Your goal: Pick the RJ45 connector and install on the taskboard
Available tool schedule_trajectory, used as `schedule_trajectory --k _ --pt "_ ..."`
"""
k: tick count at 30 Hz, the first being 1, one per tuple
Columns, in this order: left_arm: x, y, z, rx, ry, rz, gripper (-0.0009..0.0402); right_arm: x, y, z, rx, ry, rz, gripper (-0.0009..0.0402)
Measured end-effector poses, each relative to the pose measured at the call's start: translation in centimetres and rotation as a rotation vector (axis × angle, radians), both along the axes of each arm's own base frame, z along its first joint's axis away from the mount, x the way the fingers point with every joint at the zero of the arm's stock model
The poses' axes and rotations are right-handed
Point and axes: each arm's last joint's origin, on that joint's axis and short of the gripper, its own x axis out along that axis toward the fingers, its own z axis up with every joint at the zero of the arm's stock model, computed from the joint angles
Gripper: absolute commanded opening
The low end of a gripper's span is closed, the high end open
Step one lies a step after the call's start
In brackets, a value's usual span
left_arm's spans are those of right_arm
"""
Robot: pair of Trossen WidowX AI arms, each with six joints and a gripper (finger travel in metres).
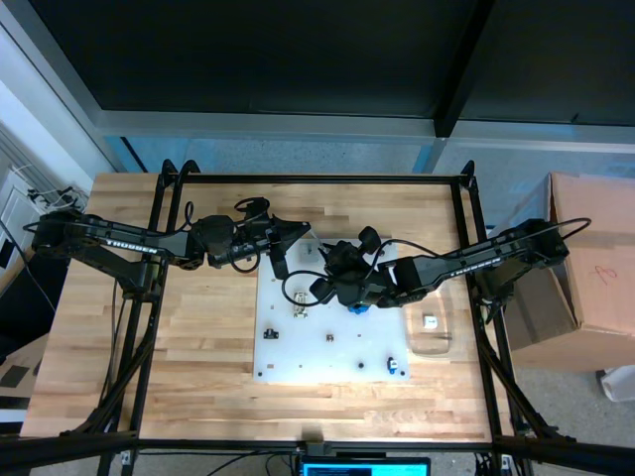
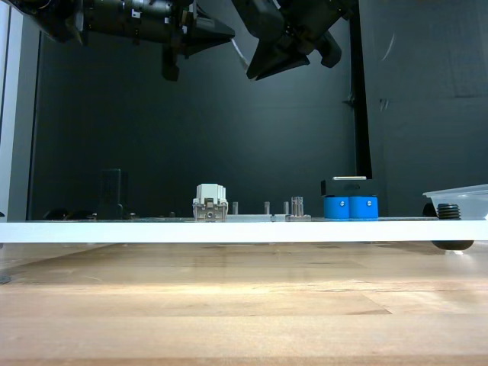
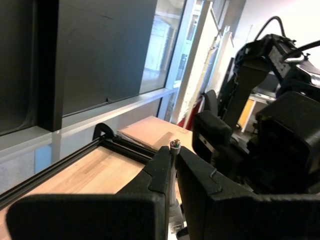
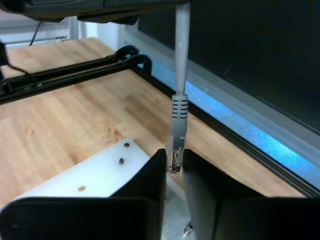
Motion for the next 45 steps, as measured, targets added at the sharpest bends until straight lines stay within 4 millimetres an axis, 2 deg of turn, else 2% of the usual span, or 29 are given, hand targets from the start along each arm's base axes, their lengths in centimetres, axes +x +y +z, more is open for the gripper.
schedule_trajectory --k 6,11,18,23,29,34,38,45 --pt "0.0 0.0 0.0 0.000 -0.001 0.000 0.0002 -0.8 -0.1 0.8 0.029 0.018 0.041 0.0179" --pt "0.0 0.0 -0.1 0.003 0.009 -0.016 0.0002 -2.1 -0.2 1.6 0.087 0.075 0.123 0.0213" --pt "0.1 -0.4 -0.6 0.097 0.082 -0.219 0.0001 -3.8 -0.9 2.0 0.190 0.239 0.318 0.0215" --pt "0.1 0.0 -1.2 0.160 0.139 -0.458 0.0000 -3.8 -2.9 1.6 0.366 0.321 0.498 0.0216" --pt "-0.2 0.7 -1.8 0.157 0.185 -0.614 0.0000 -3.7 -4.3 1.7 0.370 0.370 0.642 0.0216" --pt "-0.3 0.7 -2.2 0.221 0.224 -0.625 0.0000 -2.7 -4.6 2.4 0.298 0.383 0.747 0.0216" --pt "-0.3 0.6 -2.3 0.332 0.231 -0.631 0.0000 -1.1 -4.6 2.9 0.272 0.389 0.832 0.0213" --pt "-0.3 0.4 -2.3 0.342 0.222 -0.672 0.0000 0.7 -4.8 2.5 0.248 0.400 0.931 0.0193"
